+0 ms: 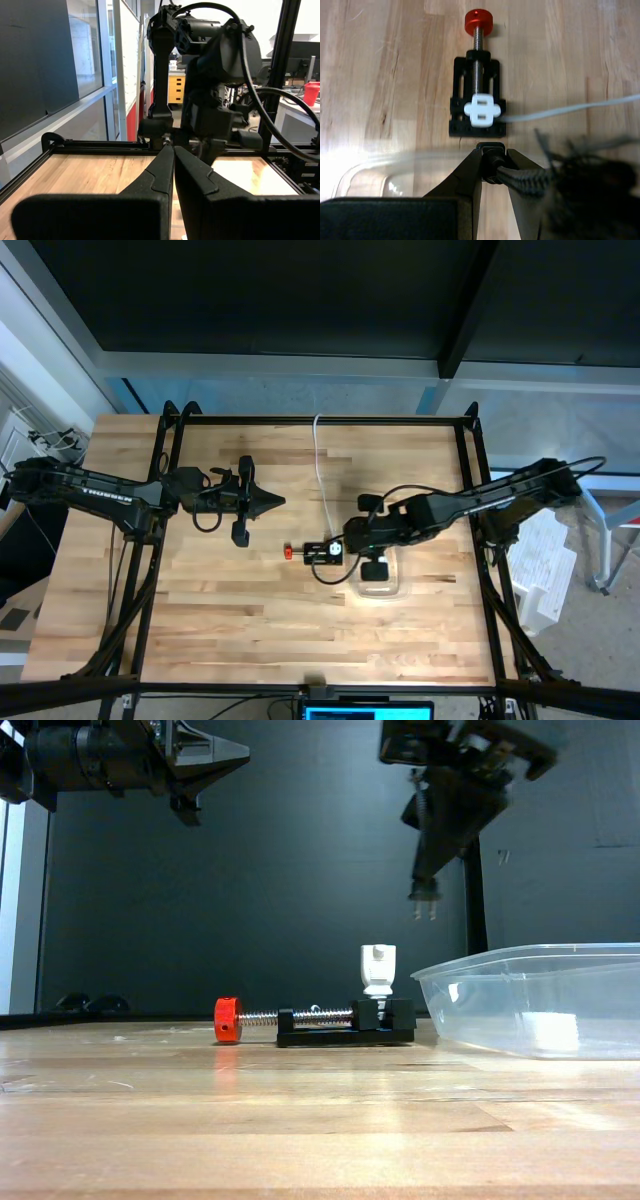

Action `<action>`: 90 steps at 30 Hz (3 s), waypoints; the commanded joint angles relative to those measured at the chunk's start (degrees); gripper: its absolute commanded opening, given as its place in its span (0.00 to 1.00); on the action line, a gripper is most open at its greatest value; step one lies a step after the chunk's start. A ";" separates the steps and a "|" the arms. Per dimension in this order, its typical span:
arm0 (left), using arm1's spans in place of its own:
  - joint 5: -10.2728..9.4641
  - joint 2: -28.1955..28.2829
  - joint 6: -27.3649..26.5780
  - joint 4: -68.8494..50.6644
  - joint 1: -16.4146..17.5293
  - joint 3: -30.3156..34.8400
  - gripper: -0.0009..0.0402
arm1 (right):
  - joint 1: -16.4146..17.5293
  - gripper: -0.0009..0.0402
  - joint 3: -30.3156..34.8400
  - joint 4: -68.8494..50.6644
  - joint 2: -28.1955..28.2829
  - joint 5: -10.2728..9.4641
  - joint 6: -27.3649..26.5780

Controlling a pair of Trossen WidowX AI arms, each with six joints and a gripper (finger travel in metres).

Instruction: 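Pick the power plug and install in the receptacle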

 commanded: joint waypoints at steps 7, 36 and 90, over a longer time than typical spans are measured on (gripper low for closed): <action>0.02 0.00 0.00 0.02 0.00 0.00 0.02 | -0.57 0.02 4.96 0.85 6.32 0.00 -0.11; 0.02 0.00 0.00 0.02 0.00 0.00 0.02 | -0.74 0.02 5.09 2.47 8.31 1.33 -0.98; 0.02 0.00 0.00 0.02 0.00 0.00 0.02 | -0.74 0.02 -5.40 14.40 8.31 1.05 -0.76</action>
